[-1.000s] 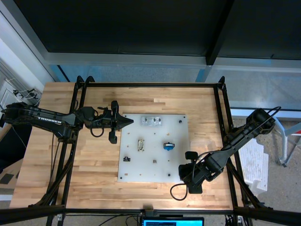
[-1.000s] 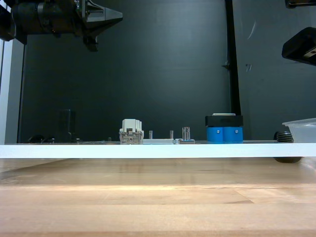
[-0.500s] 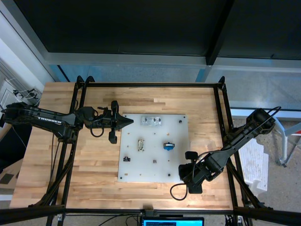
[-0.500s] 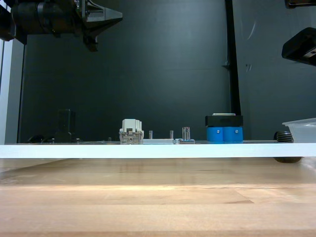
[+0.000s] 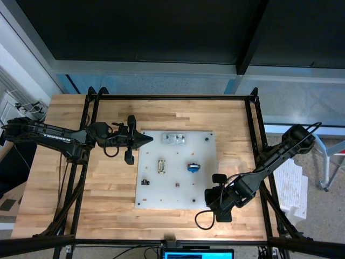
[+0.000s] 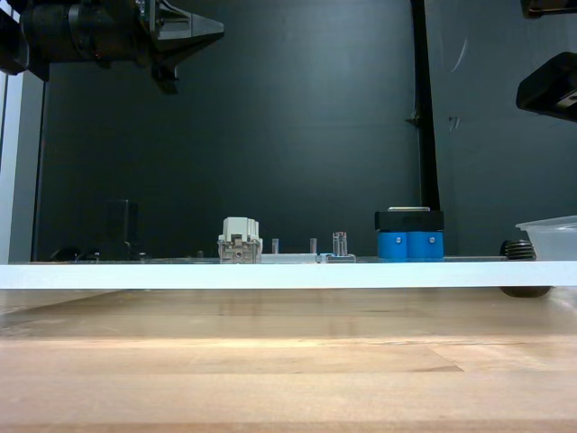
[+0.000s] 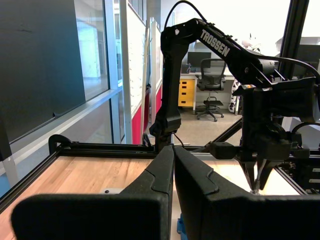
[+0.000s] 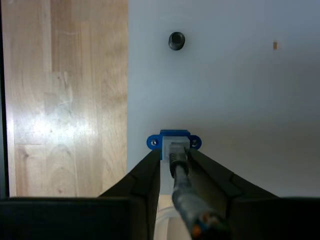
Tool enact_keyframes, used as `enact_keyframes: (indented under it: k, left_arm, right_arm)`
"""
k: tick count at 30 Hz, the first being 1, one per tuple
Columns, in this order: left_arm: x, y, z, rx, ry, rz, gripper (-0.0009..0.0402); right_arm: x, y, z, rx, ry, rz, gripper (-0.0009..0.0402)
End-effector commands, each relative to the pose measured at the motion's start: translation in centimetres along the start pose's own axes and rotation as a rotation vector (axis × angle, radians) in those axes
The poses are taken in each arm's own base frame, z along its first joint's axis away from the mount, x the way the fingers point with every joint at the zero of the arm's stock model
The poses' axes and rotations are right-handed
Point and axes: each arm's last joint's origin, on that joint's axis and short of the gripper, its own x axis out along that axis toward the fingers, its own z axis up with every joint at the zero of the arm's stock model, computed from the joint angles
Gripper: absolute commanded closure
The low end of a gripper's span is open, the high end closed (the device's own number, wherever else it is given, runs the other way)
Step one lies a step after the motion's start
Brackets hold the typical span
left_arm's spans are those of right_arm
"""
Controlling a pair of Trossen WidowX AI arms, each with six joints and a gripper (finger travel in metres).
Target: Pick the RJ45 connector and install on taskboard
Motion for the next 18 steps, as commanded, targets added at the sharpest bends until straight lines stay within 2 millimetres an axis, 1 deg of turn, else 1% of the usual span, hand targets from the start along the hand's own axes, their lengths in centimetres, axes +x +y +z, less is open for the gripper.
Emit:
enact_keyframes:
  k: [1,8,18]
  left_arm:
    - [0.0,0.0,0.0,0.0,0.0,0.0,0.0393]
    - [0.0,0.0,0.0,0.0,0.0,0.0,0.0393]
    - [0.0,0.0,0.0,0.0,0.0,0.0,0.0393]
  right_arm:
    - [-0.5,0.0,0.1,0.0,-0.017,0.003,0.0295]
    - [-1.5,-0.4,-0.1,0.003,-0.022,0.008,0.0265]
    - [-4.3,-1.2,-0.5,0.012,-0.071,0.049,0.0234]
